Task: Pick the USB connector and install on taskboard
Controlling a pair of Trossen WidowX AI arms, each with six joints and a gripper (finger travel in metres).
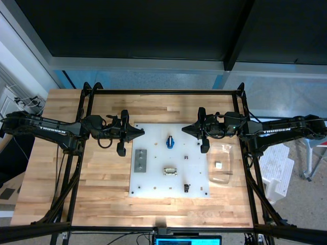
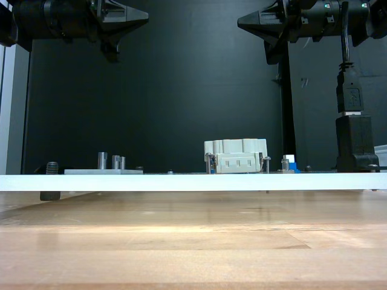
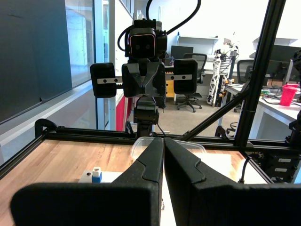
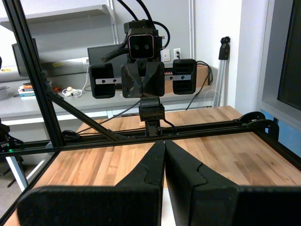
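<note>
The USB connector (image 1: 187, 188) is a small dark piece standing on the white taskboard (image 1: 153, 190) near its front right. In the low view the USB connector (image 2: 357, 148) is a black upright body with a cable rising from it. My left gripper (image 1: 142, 131) hangs high above the board's back left edge, fingers (image 3: 153, 155) pressed together with nothing between them. Facing it over the back right, my right gripper (image 1: 184, 129) is shut as well, its fingers (image 4: 154, 160) empty. Both are far from the connector.
The board carries a blue part (image 1: 170, 142), a grey block (image 1: 140, 160) and a metal multi-pin socket (image 1: 170, 171). A clear plastic tray (image 1: 228, 176) holding a small white square piece (image 1: 218, 165) lies right of the board. A black frame (image 1: 163, 92) rings the wooden table.
</note>
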